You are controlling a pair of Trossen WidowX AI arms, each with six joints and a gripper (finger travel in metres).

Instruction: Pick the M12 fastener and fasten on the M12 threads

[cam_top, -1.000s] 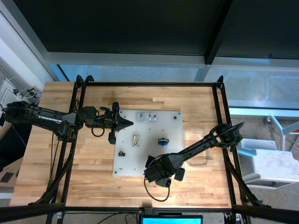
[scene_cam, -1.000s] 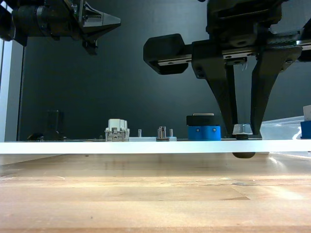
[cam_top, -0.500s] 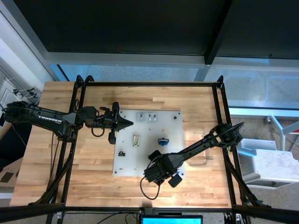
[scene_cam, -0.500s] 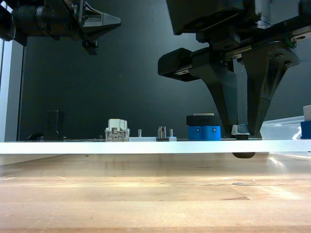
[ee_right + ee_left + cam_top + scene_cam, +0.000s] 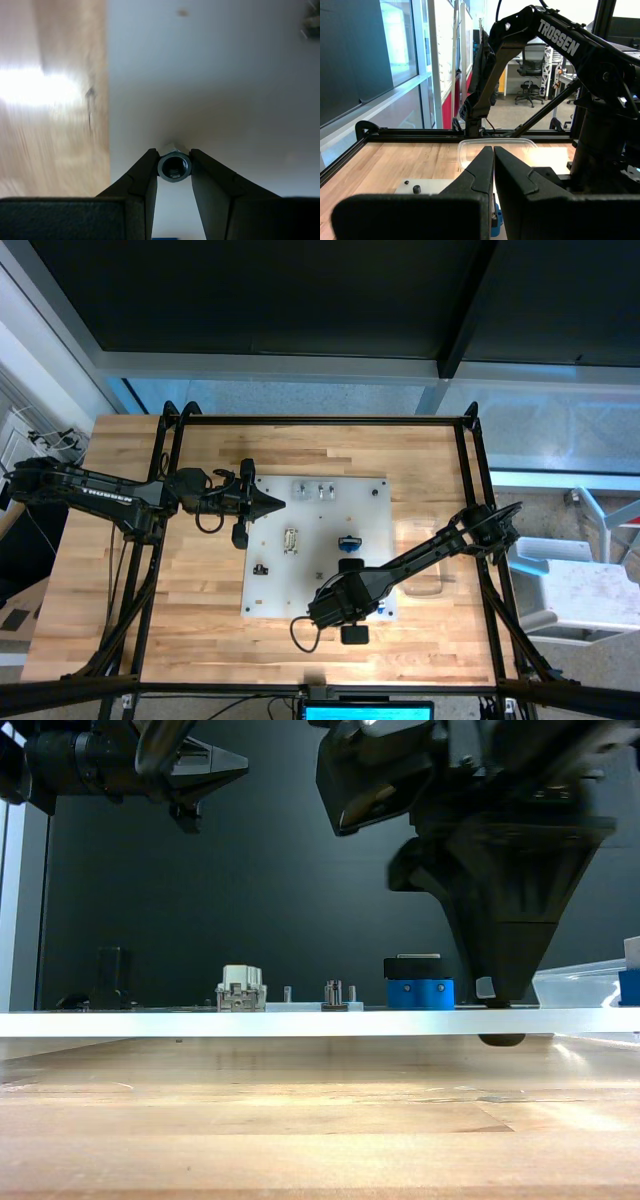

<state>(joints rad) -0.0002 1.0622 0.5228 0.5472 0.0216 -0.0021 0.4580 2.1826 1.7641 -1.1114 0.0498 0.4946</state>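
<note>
In the right wrist view the small silver nut (image 5: 174, 167) is pinched between the two fingers of my right gripper (image 5: 174, 161), just over the white board (image 5: 225, 75). In the low view the right gripper (image 5: 497, 988) points straight down at the board's near right, and the nut (image 5: 486, 988) shows at its tip, resting on top of the short dark stud (image 5: 497, 1004). Seen from above, the right gripper (image 5: 347, 604) hides both nut and stud. My left gripper (image 5: 272, 504) hovers shut and empty over the board's far left edge.
A blue-and-black part (image 5: 419, 982) stands just left of the right gripper. A white connector (image 5: 241, 988) and a silver post (image 5: 333, 992) stand mid-board. A clear tray (image 5: 428, 578) lies to the right of the white board (image 5: 290, 585).
The right wrist has turned about its own axis with the nut held in the same spot over the stud. The left arm has not moved.
</note>
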